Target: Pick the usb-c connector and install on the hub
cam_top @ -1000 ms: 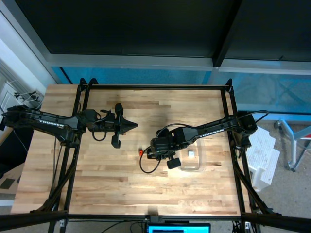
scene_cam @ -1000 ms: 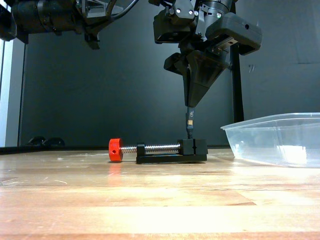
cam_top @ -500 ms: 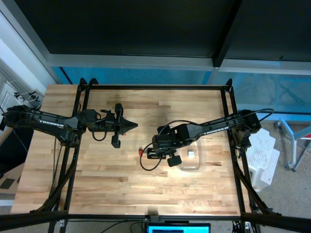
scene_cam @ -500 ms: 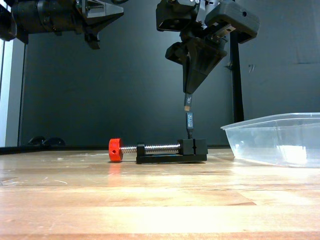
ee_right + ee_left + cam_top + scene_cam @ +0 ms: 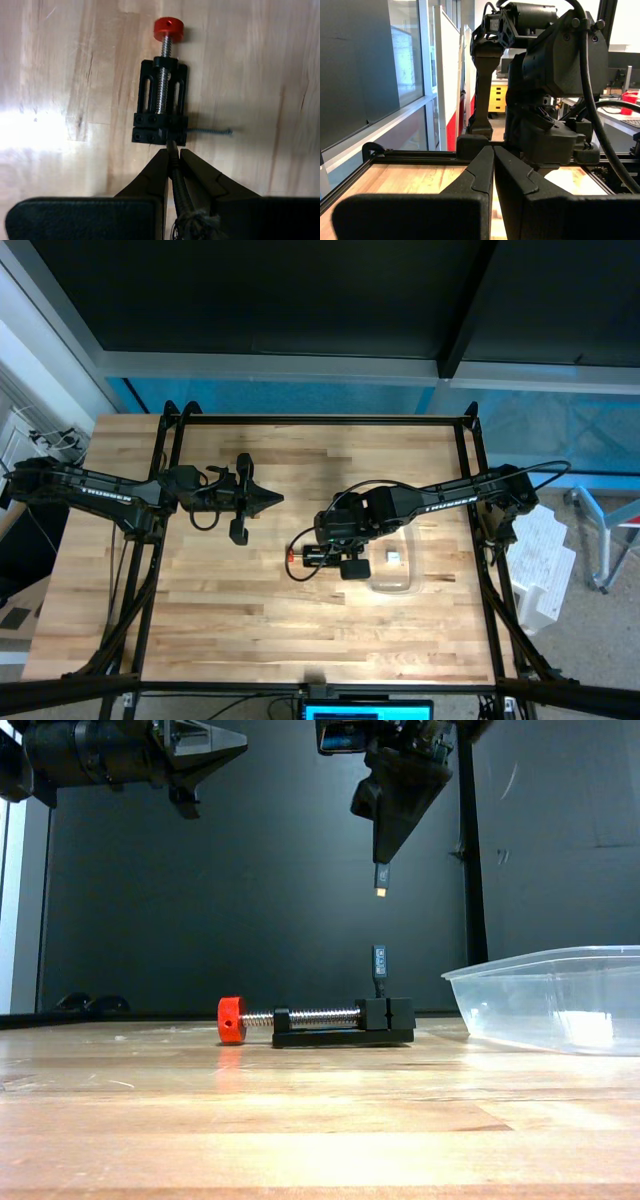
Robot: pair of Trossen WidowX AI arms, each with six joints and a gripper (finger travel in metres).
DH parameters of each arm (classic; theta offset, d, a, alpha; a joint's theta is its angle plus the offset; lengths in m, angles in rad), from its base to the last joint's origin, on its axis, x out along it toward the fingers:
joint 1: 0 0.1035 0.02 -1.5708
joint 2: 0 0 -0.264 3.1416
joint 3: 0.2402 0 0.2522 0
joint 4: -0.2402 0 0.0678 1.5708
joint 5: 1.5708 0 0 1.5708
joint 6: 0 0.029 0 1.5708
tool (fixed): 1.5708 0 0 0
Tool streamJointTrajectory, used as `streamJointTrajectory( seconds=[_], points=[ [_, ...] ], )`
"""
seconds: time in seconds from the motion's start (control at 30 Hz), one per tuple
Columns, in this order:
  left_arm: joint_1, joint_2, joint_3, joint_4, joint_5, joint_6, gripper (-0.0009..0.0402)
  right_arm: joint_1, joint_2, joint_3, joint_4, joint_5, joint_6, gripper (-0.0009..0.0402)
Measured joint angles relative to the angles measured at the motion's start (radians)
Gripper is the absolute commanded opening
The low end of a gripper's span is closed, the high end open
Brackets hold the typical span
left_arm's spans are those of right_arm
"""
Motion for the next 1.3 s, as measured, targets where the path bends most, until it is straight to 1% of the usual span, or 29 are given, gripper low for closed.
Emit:
streamJointTrajectory(
  seconds=[0.17, 0.4, 0.7, 1.03, 1.3],
  points=[
    [0.0, 0.0, 0.0, 0.0, 0.0, 0.0, 0.0, 0.0, 0.014, 0.016, -0.025, -0.002, 0.048, 0.0004],
    [0.0, 0.0, 0.0, 0.001, 0.0, 0.0, 0.0, 0.001, 0.029, 0.017, -0.025, 0.0, 0.048, 0.0004],
    [0.0, 0.0, 0.0, 0.001, 0.0, 0.0, 0.0, 0.0, 0.081, 0.063, -0.047, 0.001, 0.052, 0.0],
    [0.0, 0.0, 0.0, 0.0, 0.0, 0.0, 0.0, -0.002, 0.112, 0.063, -0.043, 0.002, 0.063, 0.0],
    [0.0, 0.0, 0.0, 0.0, 0.0, 0.0, 0.0, -0.002, 0.115, 0.061, -0.035, 0.002, 0.065, 0.0]
  ],
)
